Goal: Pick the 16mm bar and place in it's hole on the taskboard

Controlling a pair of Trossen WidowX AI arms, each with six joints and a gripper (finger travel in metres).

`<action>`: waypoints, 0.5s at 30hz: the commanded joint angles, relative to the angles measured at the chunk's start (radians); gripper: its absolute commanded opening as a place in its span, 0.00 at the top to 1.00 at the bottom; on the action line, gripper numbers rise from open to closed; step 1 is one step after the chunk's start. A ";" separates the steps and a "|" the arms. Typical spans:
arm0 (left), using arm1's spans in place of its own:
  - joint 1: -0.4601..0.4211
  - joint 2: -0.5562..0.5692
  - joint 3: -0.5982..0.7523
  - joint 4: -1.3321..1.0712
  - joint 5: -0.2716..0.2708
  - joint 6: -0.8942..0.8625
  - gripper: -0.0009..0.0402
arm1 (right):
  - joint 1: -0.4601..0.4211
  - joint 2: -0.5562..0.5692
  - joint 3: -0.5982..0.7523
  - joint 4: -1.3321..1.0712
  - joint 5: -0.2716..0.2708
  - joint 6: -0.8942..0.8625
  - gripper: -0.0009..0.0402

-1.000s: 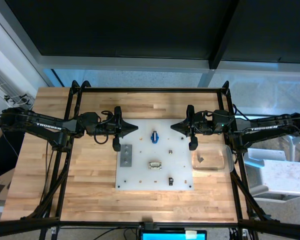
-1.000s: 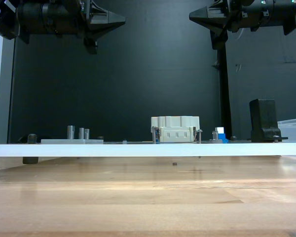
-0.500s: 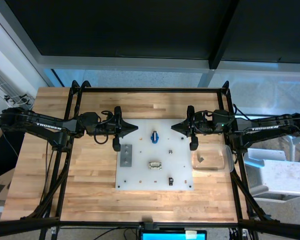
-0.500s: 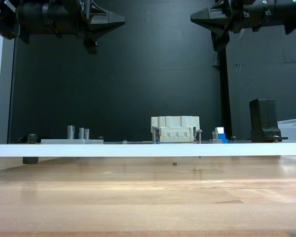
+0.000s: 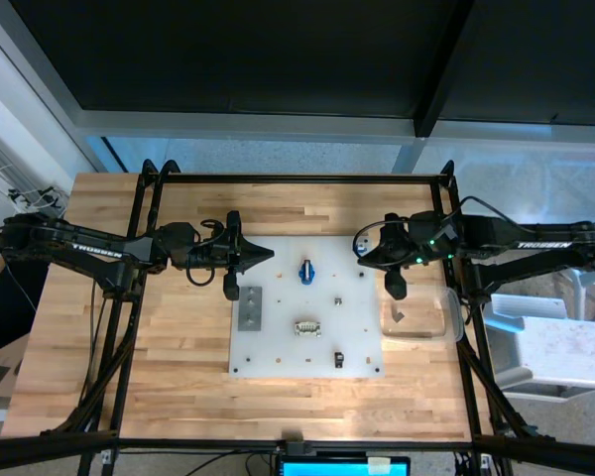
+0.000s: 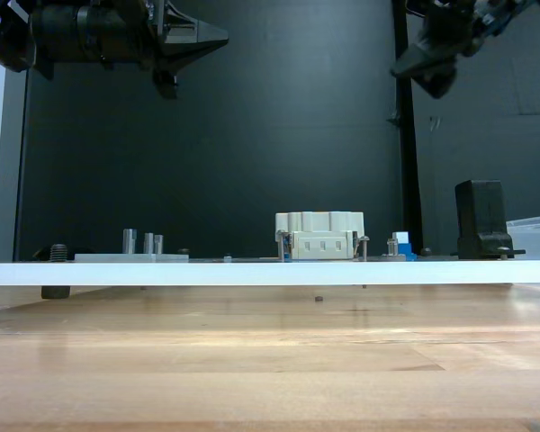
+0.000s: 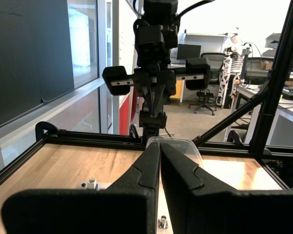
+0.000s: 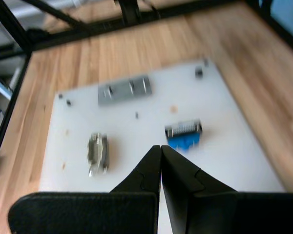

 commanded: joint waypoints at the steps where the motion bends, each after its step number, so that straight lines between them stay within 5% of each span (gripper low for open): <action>1: 0.000 0.000 0.000 0.000 0.000 0.000 0.98 | 0.001 0.014 0.060 -0.161 0.000 0.064 0.98; 15: 0.000 0.000 0.000 0.000 0.000 0.000 0.98 | 0.042 0.090 0.218 -0.650 0.003 0.219 0.98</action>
